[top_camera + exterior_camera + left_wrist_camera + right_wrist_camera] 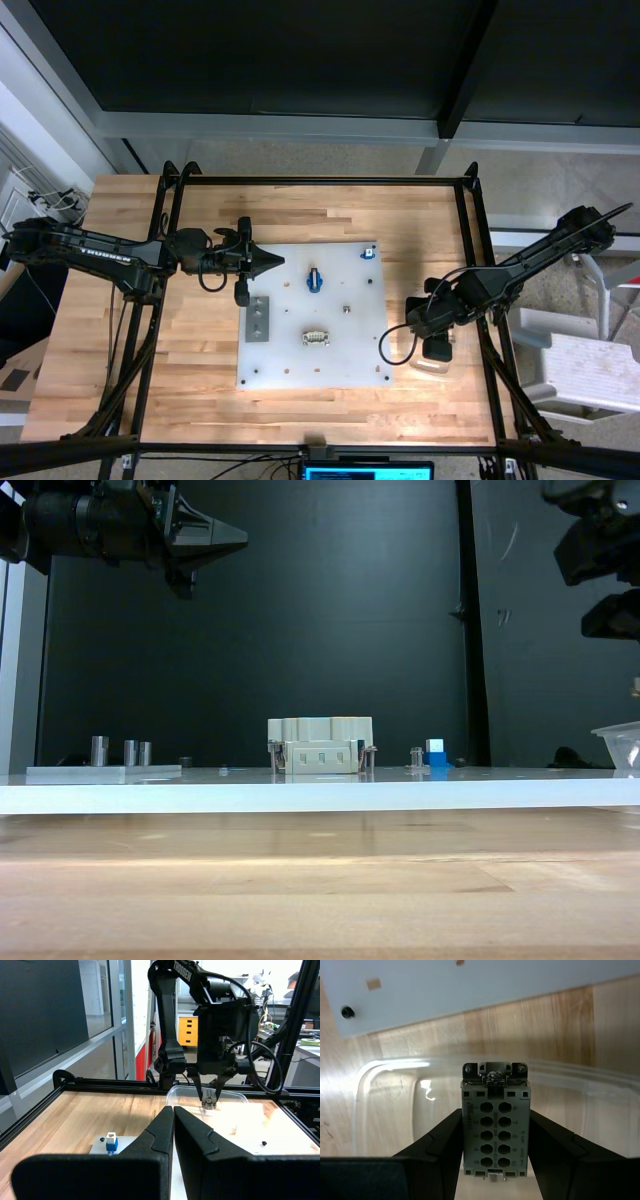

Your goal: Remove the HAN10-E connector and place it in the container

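Bench: bare wood, nearest in the low view. White board lies mid-bench, carrying a beige base toward its near edge. Clear tub sits on the wood between the board's right edge and the bench's right edge. Left gripper hangs high over the board's far left corner, fingers pressed together, nothing in them. Right gripper is poised over the tub, fingers clamped on the two long flat sides of the connector, which is off the board and above the tub's open mouth, not yet touching it. Connector's long axis runs along the fingers. The end with the screw and metal bracket leads past the fingertips toward the tub, and the face with two rows of holes is turned back toward the wrist. Whether it hangs truly plumb, cannot tell. Judgement: hard moulded plastic with metal fittings, so stiff, light, not crushable at this grip. The sides are smooth, so some risk of slipping if the clamp eases. The flat long sides are the right hold. The bracketed ends and holed face are poorer purchase. A short drop into the tub looks harmless.
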### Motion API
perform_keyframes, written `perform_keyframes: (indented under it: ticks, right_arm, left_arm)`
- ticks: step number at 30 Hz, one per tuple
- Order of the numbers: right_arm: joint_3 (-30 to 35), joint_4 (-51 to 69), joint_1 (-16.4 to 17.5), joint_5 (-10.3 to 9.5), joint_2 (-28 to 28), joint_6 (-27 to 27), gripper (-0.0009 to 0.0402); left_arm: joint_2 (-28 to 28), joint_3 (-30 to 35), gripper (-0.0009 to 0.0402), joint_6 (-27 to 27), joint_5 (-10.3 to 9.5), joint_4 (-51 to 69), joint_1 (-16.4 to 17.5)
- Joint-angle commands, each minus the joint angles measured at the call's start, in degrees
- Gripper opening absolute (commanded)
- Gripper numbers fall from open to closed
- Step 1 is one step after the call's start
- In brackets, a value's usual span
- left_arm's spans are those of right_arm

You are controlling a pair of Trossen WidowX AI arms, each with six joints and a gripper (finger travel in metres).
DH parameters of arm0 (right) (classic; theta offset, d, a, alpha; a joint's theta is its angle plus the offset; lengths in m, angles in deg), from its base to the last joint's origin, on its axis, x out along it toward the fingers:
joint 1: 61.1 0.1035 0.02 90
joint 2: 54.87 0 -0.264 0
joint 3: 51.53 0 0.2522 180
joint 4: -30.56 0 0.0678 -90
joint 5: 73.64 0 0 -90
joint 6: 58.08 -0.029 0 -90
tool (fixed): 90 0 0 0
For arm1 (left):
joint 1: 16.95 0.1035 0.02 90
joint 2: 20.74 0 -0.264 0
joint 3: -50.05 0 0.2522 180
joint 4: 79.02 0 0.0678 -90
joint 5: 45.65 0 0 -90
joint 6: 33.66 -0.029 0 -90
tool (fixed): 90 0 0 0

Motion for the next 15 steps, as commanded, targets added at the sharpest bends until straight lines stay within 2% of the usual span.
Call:
perform_keyframes:
  ticks: [1, 15]
  right_arm:
    - [-1.8, -0.3, 0.7, 0.0, 0.5, -0.8, 0.0043]
    - [-9.0, -7.3, 5.2, 0.0, 0.5, -5.1, 0.0043]
  left_arm:
    - [0.0, 0.0, 0.0, 0.0, 0.02, 0.0, 0.0]
    - [0.0, 0.0, 0.0, 0.0, 0.0, 0.0, 0.0]
